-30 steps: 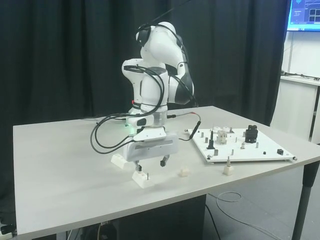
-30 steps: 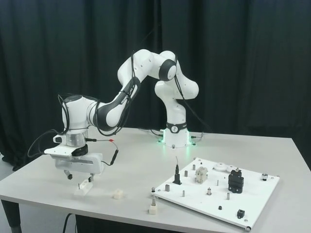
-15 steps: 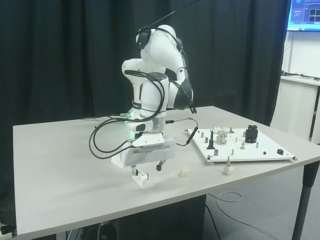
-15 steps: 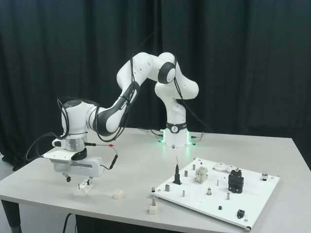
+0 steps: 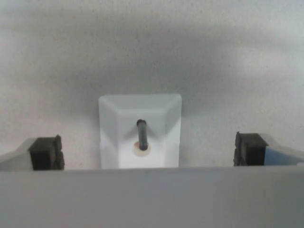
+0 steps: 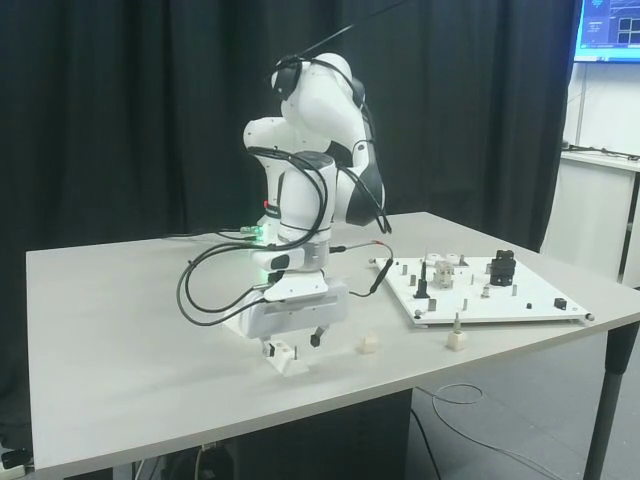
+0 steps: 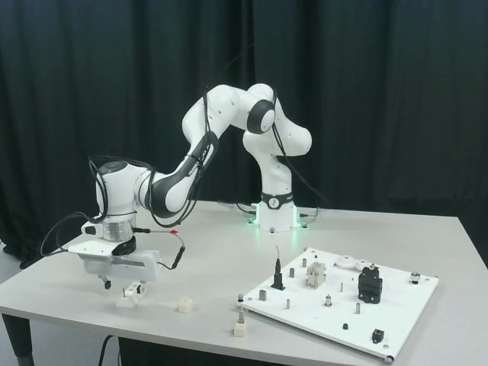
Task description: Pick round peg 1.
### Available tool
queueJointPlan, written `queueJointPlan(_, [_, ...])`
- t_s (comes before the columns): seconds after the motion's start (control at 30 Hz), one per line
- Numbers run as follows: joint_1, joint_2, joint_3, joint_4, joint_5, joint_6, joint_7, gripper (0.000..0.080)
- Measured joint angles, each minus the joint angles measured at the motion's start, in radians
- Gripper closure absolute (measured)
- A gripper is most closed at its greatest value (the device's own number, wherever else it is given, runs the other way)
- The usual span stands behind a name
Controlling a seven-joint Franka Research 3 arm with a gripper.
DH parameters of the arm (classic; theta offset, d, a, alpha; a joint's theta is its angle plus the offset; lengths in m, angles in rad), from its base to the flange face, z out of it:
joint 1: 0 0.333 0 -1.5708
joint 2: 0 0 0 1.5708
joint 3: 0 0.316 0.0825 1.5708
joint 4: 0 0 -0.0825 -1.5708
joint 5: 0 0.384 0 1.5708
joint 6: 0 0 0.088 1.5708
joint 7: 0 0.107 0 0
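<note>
Round peg 1 (image 5: 141,132) is a thin black pin standing upright in a small white holder block (image 5: 139,130). The block (image 6: 284,357) rests on the grey table near its front edge. My gripper (image 5: 147,151) is open and low over the block, with one black fingertip (image 5: 46,153) on each side of it and the other fingertip (image 5: 249,148) well apart from the peg. In the room views the gripper (image 6: 292,344) (image 7: 123,287) hangs just above the table, straddling the block (image 7: 131,295).
A small white cube (image 6: 369,344) (image 7: 184,306) lies beside the block. Another white holder with a peg (image 6: 457,338) (image 7: 240,326) stands near the front edge. A white board (image 6: 545,308) (image 7: 305,319) carries several small parts. The arm's cable loops beside the gripper.
The gripper has come down and shifted slightly over the holder block, so its open fingers now straddle it. The block and peg have not moved.
</note>
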Motion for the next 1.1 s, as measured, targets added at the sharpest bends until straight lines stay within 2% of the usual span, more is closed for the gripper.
queueJointPlan(0.47, [0.000, 0.006, 0.005, 0.002, 0.001, 0.001, -0.001, 0.0003])
queueJointPlan(0.5, [0.000, 0.006, 0.006, 0.003, 0.002, 0.001, -0.001, 0.0260])
queueJointPlan(0.67, [0.000, 0.006, 0.009, 0.006, 0.003, 0.001, 0.001, 0.0260])
queueJointPlan(0.7, [0.000, 0.006, 0.009, 0.006, 0.003, 0.001, 0.001, 0.0424])
queueJointPlan(0.97, [-0.004, 0.006, 0.009, 0.007, 0.003, -0.001, 0.002, 0.0424])
queueJointPlan(1.0, [-0.004, 0.006, 0.009, 0.007, 0.003, -0.001, 0.002, 0.0741])
queueJointPlan(1.1, [-0.007, 0.006, 0.009, 0.007, 0.003, -0.002, 0.002, 0.0741])
